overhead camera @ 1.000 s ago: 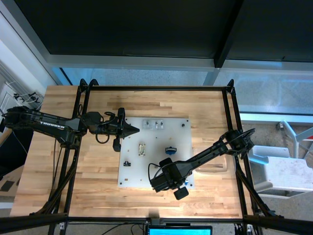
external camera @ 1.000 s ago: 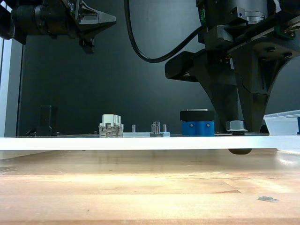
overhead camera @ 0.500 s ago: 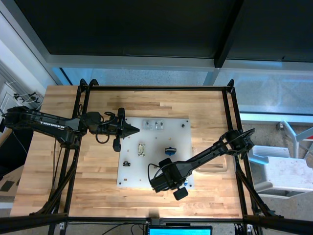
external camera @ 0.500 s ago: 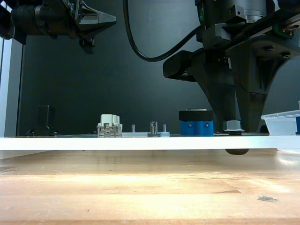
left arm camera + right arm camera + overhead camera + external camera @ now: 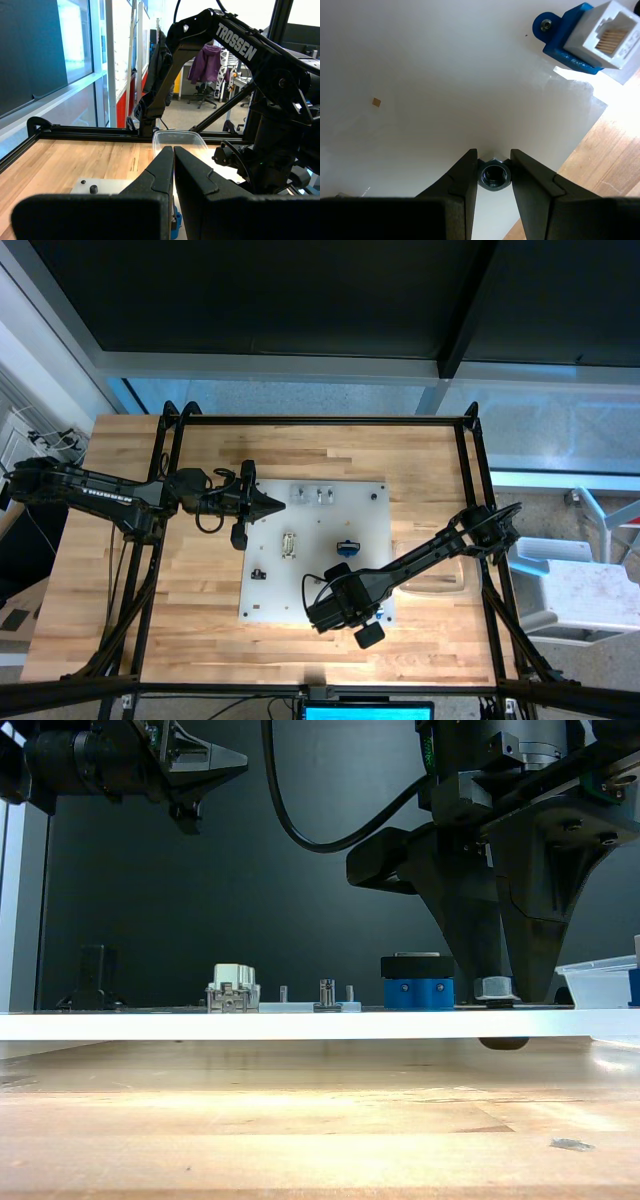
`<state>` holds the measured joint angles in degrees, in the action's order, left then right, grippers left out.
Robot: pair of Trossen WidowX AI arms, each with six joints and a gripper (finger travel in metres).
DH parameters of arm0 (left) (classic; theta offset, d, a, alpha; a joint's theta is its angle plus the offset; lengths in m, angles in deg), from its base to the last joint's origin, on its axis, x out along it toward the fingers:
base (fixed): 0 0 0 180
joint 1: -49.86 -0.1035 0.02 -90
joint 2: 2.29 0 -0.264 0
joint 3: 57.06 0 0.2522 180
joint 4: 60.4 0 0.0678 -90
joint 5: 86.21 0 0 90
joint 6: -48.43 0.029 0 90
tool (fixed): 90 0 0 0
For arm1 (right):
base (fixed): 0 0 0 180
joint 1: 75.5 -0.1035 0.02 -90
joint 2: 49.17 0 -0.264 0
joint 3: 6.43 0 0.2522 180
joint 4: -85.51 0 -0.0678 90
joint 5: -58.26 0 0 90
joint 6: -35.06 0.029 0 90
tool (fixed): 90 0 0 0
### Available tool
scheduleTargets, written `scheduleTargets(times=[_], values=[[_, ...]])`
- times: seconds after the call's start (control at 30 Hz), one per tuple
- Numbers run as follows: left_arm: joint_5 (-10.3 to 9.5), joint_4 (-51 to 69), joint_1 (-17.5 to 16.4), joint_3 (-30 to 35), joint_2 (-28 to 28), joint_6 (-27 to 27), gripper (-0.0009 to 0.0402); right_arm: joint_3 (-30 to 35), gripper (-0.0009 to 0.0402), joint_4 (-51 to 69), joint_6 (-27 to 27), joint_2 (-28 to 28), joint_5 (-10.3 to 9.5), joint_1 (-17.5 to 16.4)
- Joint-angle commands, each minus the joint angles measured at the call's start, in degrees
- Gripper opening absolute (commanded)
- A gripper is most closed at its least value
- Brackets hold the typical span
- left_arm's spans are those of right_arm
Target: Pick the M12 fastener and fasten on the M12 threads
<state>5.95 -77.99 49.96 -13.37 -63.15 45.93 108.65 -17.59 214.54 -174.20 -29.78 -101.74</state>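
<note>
Two arms: both reach inward over the white board (image 5: 285,590) on the wooden worktop (image 5: 190,570).
Right gripper (image 5: 492,156): low at the board's near right edge, set narrow, its fingers (image 5: 465,175) against both sides of the M12 nut (image 5: 494,175).
M12 nut: silver, on its stud just inside that edge, outside the tray; the low view shows it seated down by the board, hiding the ribs.
Left gripper (image 5: 173,150): raised over the board's far left edge, fingers together with only a hairline between them, well apart from the right arm (image 5: 235,45).
Lettering: "TROSSEN" in white capitals runs along the right arm, read from the left wrist view.
Blue connector block (image 5: 570,40): at the board's edge, carrying a white socket, near the nut but apart from it.
Clear tray (image 5: 435,578): on the worktop just beyond the board's right edge, beside the right arm.
Room: bare white board spreads away from the nut on one side; bare wood begins just past the board's edge on the other.
</note>
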Motion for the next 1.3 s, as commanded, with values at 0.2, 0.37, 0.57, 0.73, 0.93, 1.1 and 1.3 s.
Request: scheduleTargets(times=[0.2,0.37,0.57,0.73,0.93,1.1,1.3], values=[[0.00,0.0,0.0,0.0,0.0,0.0,0.0000,0.0,0.0146,0.2,0.7,0.2,-0.11,0.0],[0.00,0.0,0.0,0.0,0.0,0.0,0.0000,0.0,0.0179,0.3,0.6,1.0,-0.24,-0.1],[0.00,0.0,0.0,0.0,0.0,0.0,0.0000,0.0,0.0192,0.2,0.5,3.2,-2.67,-0.2],[0.00,0.0,0.0,0.0,0.0,0.0,0.0000,0.0,0.0195,0.4,-3.3,5.5,-3.65,-0.3],[0.00,0.0,0.0,0.0,0.0,0.0,0.0000,0.2,0.0194,1.4,-20.5,7.1,-3.43,-0.3],[0.00,0.0,0.0,0.0,0.0,0.0,0.0000,0.1,0.0194,4.3,-40.8,7.2,0.52,-0.3],[0.00,0.0,0.0,0.0,0.0,0.0,0.0000,0.1,0.0194,4.5,-63.0,7.3,1.51,-0.3]])
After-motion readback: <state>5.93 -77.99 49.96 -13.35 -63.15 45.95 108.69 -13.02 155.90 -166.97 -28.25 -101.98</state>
